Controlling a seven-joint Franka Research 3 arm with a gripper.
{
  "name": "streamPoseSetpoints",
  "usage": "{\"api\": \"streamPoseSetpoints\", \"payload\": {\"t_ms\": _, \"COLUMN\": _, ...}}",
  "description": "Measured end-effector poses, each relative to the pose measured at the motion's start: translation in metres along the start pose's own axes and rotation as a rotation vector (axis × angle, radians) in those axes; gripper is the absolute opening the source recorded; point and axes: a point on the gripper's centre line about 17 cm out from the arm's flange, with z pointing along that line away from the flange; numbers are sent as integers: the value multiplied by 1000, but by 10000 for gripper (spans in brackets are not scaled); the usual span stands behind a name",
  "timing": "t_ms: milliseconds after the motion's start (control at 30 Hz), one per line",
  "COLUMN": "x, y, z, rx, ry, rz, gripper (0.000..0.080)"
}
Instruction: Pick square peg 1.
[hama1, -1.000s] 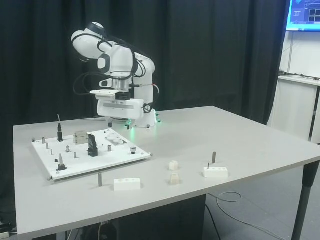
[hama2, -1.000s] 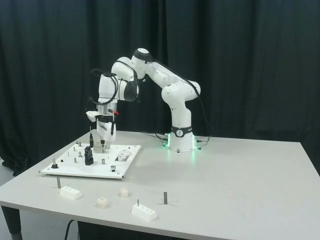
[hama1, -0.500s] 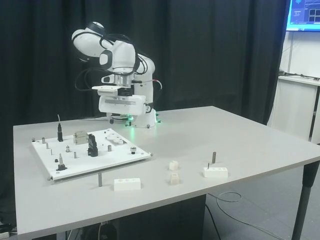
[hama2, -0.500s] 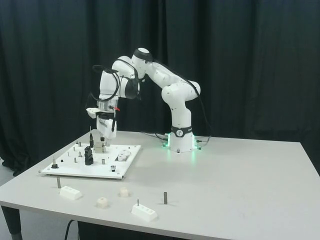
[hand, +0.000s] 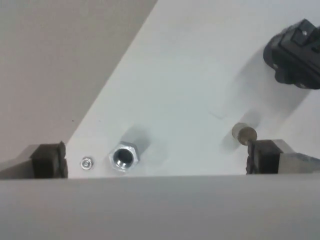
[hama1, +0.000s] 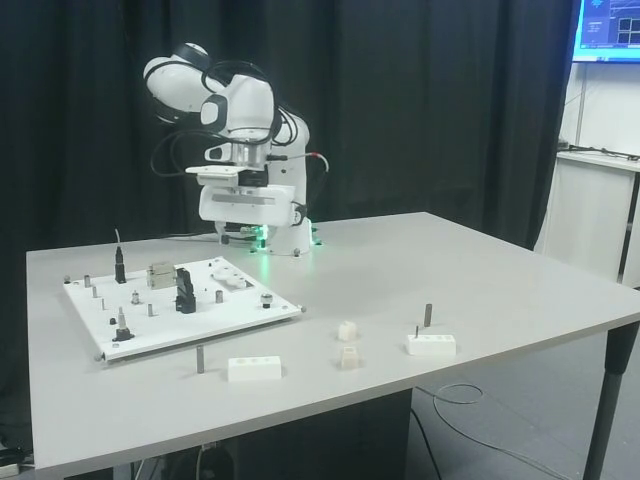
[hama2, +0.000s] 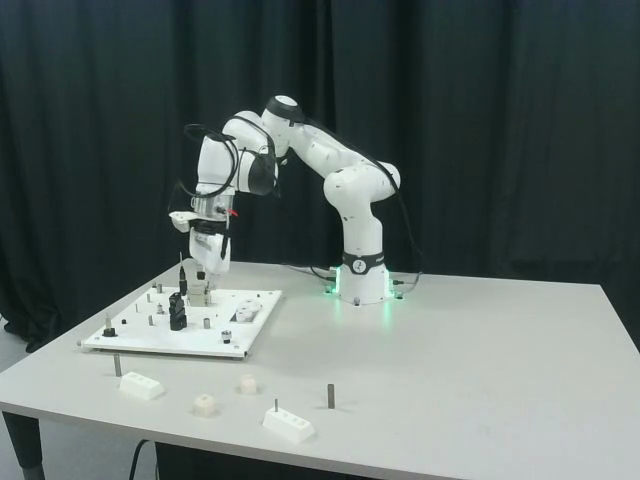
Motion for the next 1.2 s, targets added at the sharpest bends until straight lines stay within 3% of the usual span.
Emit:
{"api": "streamPoseSetpoints", "payload": {"t_ms": 367, "x": 14, "y": -17, "z": -6, "rx": 13, "ry": 15, "rz": -28, "gripper": 800}}
{"api": "streamPoseSetpoints", "payload": {"t_ms": 700, "x": 26, "y": -57, "z": -7, "rx": 46, "ry": 19, "rz": -238, "gripper": 800}}
{"api": "streamPoseSetpoints", "payload": {"t_ms": 933, "x": 28, "y": -96, "z": 3, "rx": 86, "ry": 0, "rz": -348, "gripper": 800}}
{"api": "streamPoseSetpoints", "payload": {"t_ms": 1200, "x": 23, "y": -141, "z": 17, "rx": 111, "ry": -21, "rz": -501, "gripper": 800}}
